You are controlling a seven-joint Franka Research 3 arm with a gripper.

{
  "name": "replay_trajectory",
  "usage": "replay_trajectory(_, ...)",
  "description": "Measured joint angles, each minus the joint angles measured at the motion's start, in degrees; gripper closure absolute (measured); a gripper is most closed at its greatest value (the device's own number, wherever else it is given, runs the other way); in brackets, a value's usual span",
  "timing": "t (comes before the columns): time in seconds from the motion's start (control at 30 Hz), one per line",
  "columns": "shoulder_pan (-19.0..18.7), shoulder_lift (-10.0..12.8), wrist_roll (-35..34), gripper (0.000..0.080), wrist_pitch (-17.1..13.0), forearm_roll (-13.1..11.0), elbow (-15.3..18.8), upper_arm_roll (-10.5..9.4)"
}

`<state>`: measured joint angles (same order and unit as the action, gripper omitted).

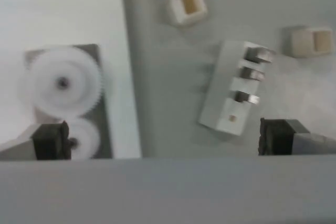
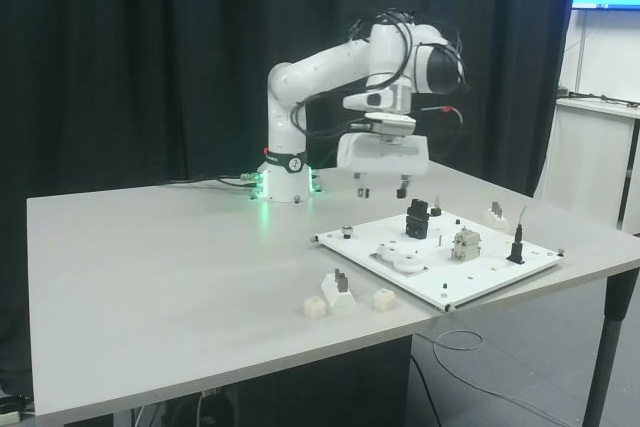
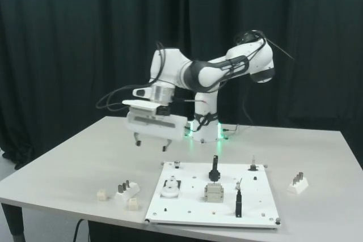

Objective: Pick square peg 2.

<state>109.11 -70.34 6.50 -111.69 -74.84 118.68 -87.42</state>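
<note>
The gripper [image 3: 151, 143] hung high above the grey table [image 2: 150, 257], its two black fingers spread wide apart with nothing between them. The white peg holder [image 1: 228, 94] with its three square pegs [image 1: 251, 73] stood on the bare tabletop just beside the white assembly board [image 2: 500, 277], flanked by two small white cubes [image 1: 187, 6], well below the fingers. In the wrist view the two white gears [image 1: 64, 82] sat on the board near the holder.
</note>
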Motion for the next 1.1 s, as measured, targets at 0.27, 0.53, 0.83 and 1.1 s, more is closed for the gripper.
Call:
replay_trajectory(0.27, 5.66, -0.20, 1.43, 0.0003, 3.86, -0.09, -1.92, -0.56)
replay_trajectory(0.53, 9.71, -1.15, 3.28, 0.0003, 6.00, -1.92, -2.75, -2.07)
replay_trajectory(0.83, 12.10, -3.27, 3.45, 0.0003, 5.77, -5.07, -2.75, -4.12)
replay_trajectory(1.1, 13.10, -3.57, -1.33, 0.0003, 3.74, -6.84, -2.45, -6.37)
